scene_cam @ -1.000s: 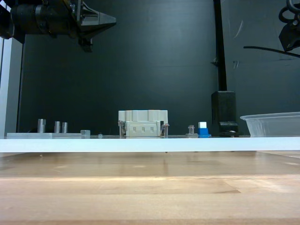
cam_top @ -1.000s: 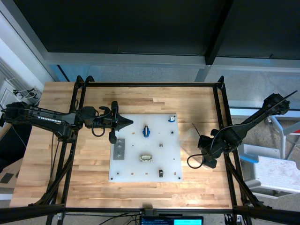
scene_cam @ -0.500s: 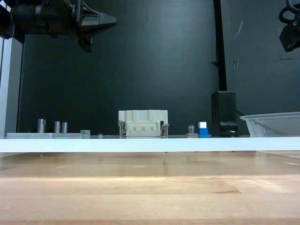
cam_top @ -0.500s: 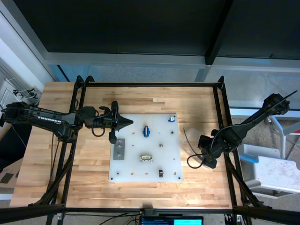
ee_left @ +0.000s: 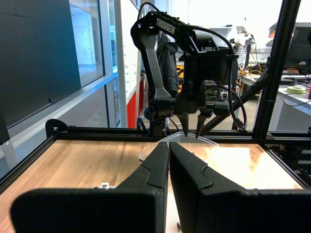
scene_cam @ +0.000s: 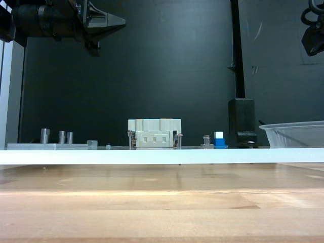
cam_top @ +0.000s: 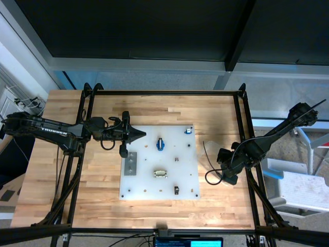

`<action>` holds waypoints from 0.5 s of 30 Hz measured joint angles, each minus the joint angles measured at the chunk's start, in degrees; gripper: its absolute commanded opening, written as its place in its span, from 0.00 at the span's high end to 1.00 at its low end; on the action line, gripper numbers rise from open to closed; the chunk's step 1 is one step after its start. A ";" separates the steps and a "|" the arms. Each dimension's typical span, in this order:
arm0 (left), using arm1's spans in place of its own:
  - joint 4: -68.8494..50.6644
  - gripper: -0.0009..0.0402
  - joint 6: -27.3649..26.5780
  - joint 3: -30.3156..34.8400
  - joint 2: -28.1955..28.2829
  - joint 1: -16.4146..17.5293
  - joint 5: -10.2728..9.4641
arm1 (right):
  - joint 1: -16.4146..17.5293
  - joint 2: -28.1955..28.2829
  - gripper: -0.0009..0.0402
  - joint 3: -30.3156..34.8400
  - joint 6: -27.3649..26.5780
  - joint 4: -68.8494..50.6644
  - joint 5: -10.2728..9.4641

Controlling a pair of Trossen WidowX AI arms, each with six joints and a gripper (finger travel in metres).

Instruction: Remove the USB connector from the USB hub and place in the container

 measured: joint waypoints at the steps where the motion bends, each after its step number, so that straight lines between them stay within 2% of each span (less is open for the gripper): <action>1: 0.00 0.98 0.02 0.00 0.00 0.00 0.00 | 0.00 0.00 0.68 0.00 0.00 0.02 0.00; 15: 0.00 0.98 0.00 0.00 0.00 0.00 0.00 | 0.00 0.00 0.68 0.02 0.02 1.36 -0.02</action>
